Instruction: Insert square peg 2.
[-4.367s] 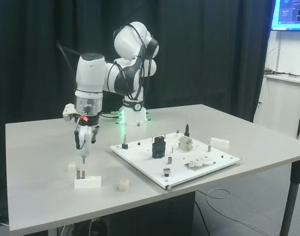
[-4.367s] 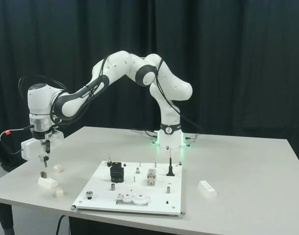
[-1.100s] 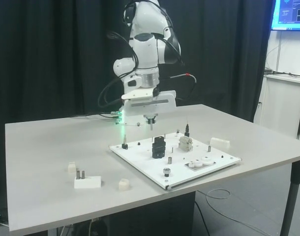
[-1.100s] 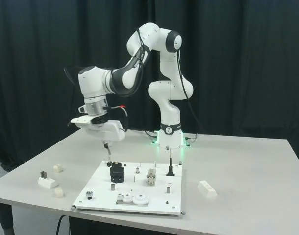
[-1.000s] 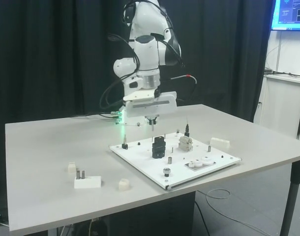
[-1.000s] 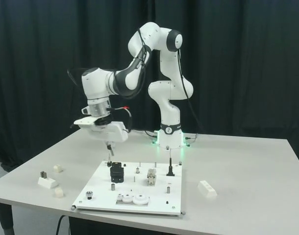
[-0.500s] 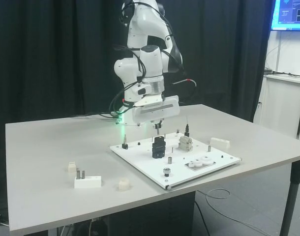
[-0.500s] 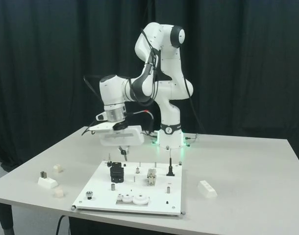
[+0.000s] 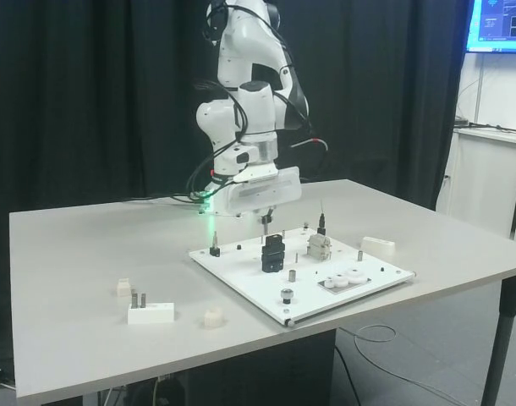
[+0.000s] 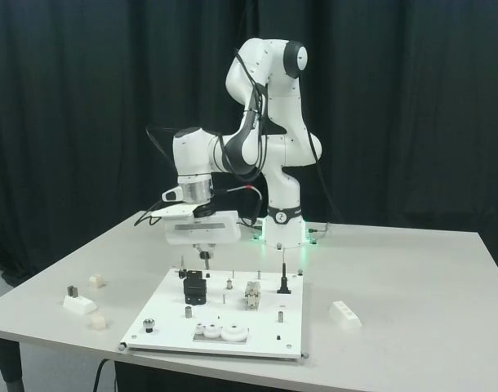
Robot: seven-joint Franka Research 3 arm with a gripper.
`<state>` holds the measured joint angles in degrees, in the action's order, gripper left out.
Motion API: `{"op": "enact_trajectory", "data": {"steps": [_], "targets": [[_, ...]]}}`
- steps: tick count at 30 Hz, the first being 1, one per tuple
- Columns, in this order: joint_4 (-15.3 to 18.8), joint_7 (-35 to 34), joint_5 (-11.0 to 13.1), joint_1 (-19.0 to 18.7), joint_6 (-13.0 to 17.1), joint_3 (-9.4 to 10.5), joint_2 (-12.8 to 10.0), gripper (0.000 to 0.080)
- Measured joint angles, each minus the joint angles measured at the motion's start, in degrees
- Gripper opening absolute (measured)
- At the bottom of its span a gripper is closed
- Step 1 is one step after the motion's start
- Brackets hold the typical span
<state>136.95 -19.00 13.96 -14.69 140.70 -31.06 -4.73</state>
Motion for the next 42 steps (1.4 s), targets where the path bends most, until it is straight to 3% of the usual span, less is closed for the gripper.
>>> {"op": "enact_trajectory", "data": {"steps": [5,14,23,42], "targets": [[1.62,0.0,-1.56,0.0,2.6,-0.74,-0.08,0.0075],[4.78,0.19,-1.91,-0.01,8.62,-1.06,-0.81,0.0075],[5.13,7.8,-2.46,-0.06,8.98,-0.95,-1.88,0.0075],[4.77,8.04,-2.08,-0.31,9.56,-0.07,-2.93,0.0075]]}}
